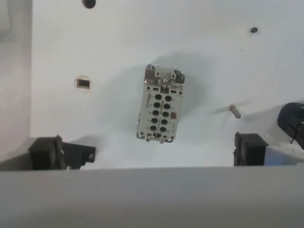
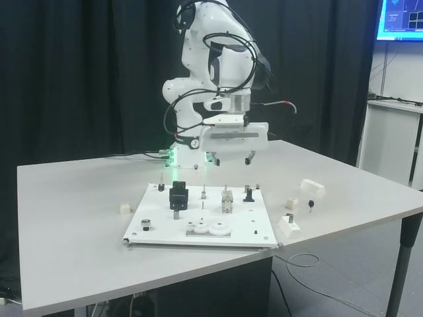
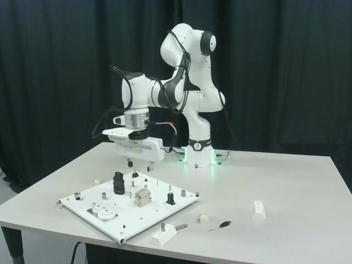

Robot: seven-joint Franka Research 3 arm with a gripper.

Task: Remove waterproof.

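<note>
The waterproof connector [image 1: 160, 103], a grey upright block with two rows of black pin holes, stands near the middle of the white board [image 2: 198, 218]. It also shows as the connector [image 2: 227, 200] in the first room view and the connector [image 3: 143, 197] in the second. My gripper [image 1: 148, 152] hangs well above the board, a little to the robot-base side of the connector, and is open wide. Its black fingertips [image 1: 47, 153] are far apart with nothing between them. The gripper [image 2: 231, 158] touches nothing, and the gripper [image 3: 139, 165] hovers over the board's far edge.
On the board stand a black block [image 2: 178, 197], white gears [image 2: 208, 229], a black clip [image 2: 248, 193] and a thin metal peg [image 1: 234, 110]. Loose white parts [image 2: 312, 187] and a white base with a peg [image 2: 289, 226] lie on the grey table [image 2: 73, 198] beside the board.
</note>
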